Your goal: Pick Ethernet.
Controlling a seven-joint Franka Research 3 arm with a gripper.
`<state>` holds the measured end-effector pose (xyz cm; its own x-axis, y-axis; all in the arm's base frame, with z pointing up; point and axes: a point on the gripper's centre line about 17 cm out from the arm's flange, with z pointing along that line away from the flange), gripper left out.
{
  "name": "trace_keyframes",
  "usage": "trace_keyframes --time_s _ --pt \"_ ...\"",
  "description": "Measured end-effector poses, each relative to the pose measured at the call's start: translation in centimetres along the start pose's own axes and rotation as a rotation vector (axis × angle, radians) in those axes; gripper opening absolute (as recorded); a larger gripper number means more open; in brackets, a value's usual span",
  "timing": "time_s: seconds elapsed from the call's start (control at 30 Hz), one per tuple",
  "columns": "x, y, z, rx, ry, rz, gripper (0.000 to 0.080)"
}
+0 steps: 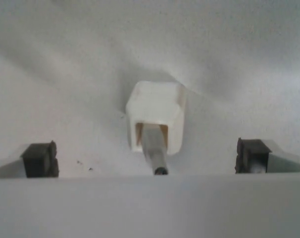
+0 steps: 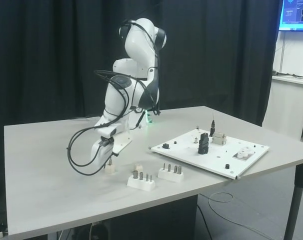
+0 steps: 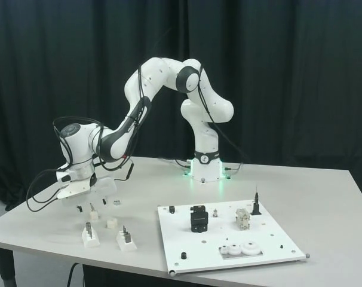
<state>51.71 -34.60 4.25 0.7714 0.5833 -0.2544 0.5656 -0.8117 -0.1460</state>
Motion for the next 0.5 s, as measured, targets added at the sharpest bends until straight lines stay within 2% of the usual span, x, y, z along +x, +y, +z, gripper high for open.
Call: trace_keyframes --time_s 0.27,0.5 --pt "-0.03 0.18 0.80 -0.015 0.013 0.009 0.0798" --pt "0.02 0.03 1.04 -0.014 0.032 0.024 0.0798"
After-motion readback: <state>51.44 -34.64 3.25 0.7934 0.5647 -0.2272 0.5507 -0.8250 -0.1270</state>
